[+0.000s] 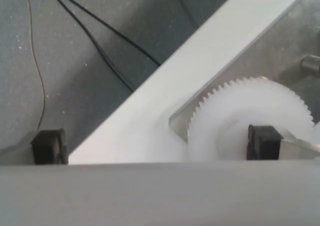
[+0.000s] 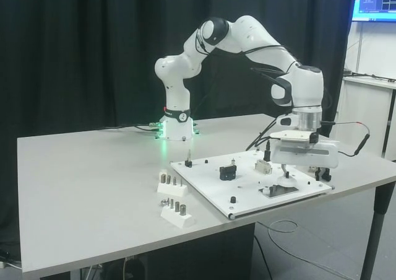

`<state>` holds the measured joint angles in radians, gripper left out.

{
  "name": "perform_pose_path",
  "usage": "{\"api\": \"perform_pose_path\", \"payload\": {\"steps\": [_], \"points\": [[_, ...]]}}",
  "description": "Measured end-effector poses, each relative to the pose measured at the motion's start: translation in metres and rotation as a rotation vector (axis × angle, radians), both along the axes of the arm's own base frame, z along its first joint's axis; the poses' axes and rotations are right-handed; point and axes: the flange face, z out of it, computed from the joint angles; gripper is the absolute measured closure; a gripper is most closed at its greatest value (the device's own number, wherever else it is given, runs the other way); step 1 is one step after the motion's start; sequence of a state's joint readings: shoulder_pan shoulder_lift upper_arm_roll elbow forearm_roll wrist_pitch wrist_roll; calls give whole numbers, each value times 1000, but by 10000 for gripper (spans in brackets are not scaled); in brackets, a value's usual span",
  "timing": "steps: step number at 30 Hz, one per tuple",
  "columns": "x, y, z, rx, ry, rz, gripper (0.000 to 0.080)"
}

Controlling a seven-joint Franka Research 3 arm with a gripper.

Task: Insert large gear.

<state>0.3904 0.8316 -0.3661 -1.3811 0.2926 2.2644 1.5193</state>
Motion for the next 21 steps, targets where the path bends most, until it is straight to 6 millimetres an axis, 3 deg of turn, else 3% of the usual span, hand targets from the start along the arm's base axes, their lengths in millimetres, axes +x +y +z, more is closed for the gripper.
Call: {"api": "perform_pose_path", "payload": {"steps": [21], "points": [[2, 2, -1, -44, -11, 35, 3]]}}
